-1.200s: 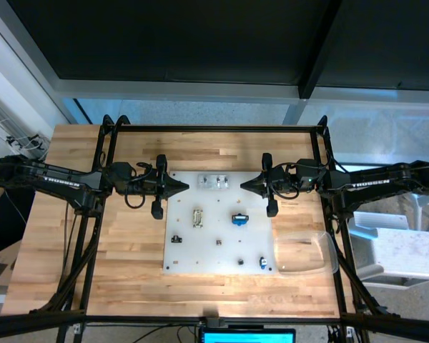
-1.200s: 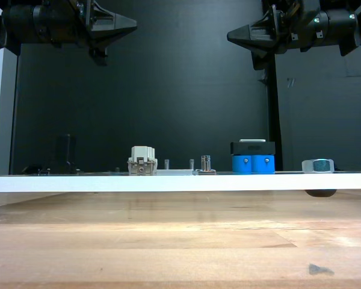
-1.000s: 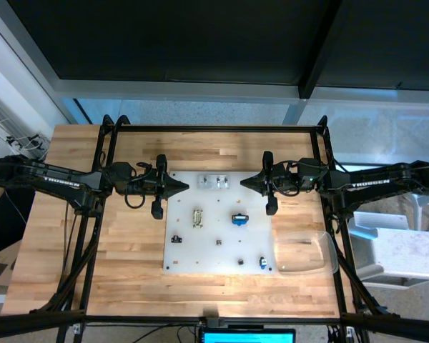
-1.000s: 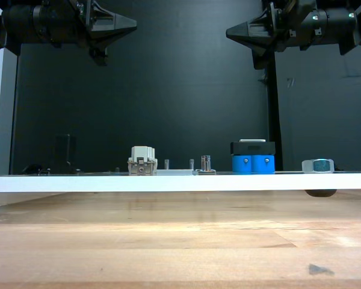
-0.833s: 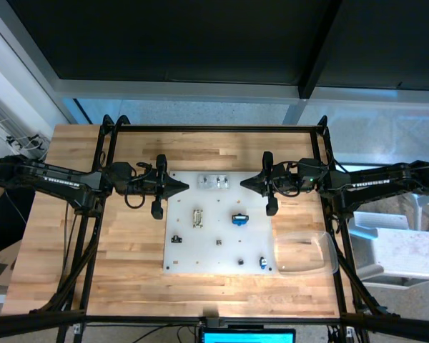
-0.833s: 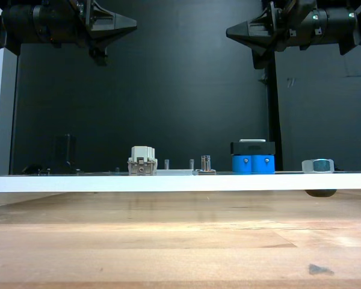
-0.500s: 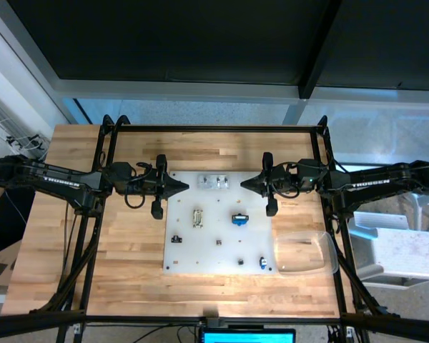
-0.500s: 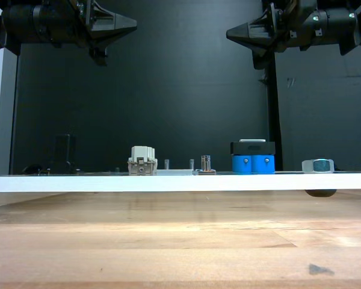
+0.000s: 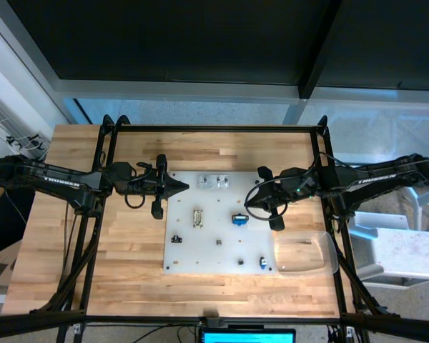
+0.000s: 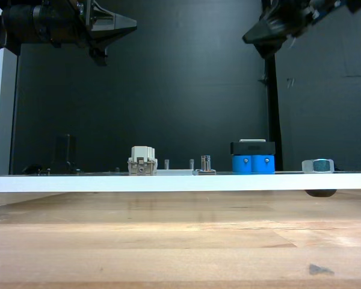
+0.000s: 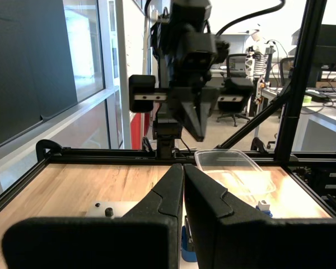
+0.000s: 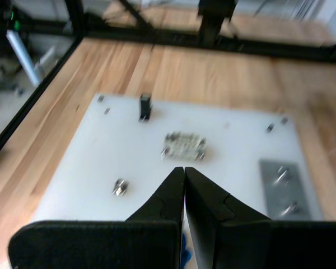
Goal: Unfasten the M12 fastener and place in the container
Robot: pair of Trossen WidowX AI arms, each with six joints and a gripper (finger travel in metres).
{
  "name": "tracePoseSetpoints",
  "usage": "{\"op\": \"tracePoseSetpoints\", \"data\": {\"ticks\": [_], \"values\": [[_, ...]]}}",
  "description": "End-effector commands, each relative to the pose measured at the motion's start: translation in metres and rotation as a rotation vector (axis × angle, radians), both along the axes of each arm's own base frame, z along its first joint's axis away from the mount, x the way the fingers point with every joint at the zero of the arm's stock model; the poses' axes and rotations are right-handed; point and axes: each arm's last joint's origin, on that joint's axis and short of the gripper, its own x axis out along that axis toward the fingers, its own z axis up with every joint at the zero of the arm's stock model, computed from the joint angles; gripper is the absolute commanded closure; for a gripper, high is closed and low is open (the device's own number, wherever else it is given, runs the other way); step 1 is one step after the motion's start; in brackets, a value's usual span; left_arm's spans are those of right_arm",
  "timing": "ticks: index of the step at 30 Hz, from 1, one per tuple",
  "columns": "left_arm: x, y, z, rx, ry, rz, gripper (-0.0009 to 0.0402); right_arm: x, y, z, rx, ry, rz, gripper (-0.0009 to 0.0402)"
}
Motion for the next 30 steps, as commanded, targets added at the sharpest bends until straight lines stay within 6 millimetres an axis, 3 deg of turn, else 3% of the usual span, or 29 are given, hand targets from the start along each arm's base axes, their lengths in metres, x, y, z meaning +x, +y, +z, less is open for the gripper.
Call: {"op": "tracePoseSetpoints", "data": {"ticks": [1, 7, 14, 30], "values": [[0.000, 0.000, 0.000, 0.000, 0.000, 0.000, 0.0393, 0.006, 0.004, 0.012, -0.011, 0.094, 0.014, 0.0393], [0.000, 0.000, 0.000, 0.000, 0.000, 0.000, 0.0393, 0.018, 0.014, 0.026, -0.034, 0.258, 0.040, 0.0393], [0.000, 0.000, 0.000, 0.000, 0.000, 0.000, 0.0393, 0.036, 0.034, 0.026, -0.031, 0.428, 0.048, 0.0393], [0.000, 0.000, 0.000, 0.000, 0.000, 0.000, 0.0393, 0.079, 0.097, -0.012, -0.055, 0.747, -0.109, 0.0393]]}}
